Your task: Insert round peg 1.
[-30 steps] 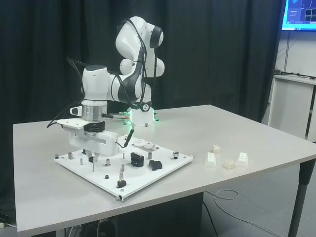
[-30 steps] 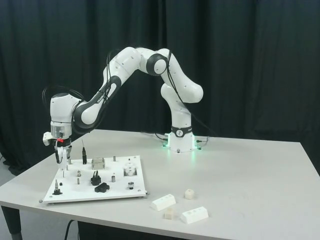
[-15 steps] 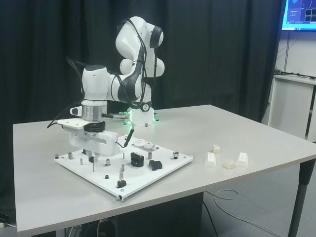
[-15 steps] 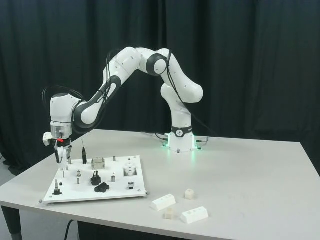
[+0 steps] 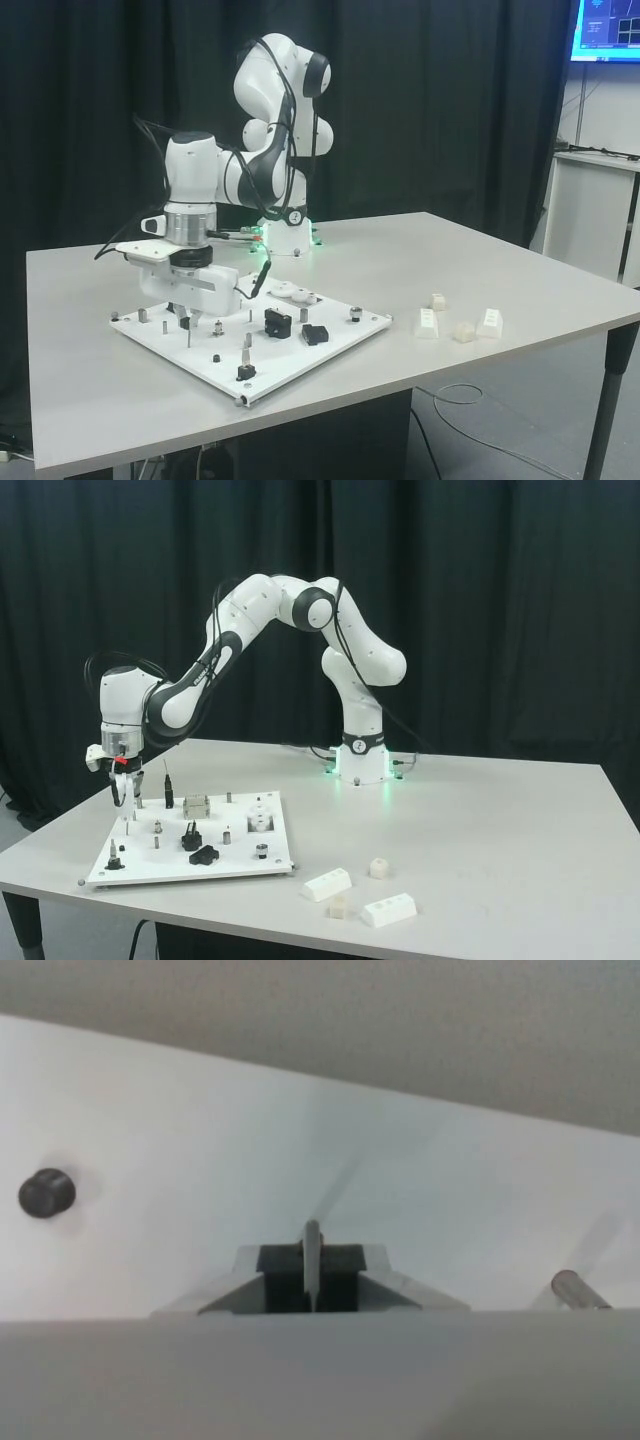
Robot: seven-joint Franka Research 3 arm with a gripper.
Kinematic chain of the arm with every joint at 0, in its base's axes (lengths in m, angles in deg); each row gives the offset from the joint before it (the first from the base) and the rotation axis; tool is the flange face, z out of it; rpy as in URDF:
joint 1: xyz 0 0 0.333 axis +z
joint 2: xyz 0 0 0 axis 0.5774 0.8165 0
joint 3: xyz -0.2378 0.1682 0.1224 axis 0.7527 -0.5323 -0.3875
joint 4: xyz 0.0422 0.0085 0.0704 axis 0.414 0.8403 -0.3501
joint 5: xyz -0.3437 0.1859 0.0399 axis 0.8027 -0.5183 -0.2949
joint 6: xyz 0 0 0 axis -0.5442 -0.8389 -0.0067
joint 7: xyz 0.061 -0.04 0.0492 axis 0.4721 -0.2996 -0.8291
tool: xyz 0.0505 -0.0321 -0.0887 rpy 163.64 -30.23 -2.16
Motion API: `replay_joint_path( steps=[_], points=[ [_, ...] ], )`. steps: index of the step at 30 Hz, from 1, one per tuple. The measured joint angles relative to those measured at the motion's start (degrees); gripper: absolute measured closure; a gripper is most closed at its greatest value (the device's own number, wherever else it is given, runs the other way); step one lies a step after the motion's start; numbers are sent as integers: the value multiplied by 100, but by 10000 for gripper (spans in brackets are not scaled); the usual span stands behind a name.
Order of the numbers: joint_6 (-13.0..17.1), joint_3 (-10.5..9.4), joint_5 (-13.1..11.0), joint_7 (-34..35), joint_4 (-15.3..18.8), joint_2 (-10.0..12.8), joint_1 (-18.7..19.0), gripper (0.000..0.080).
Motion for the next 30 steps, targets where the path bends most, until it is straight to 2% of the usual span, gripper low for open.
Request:
replay_joint_path(
  steps=[30],
  points=[
    [-127,1,-20,-3,-21,0,-10,774]
  ],
)
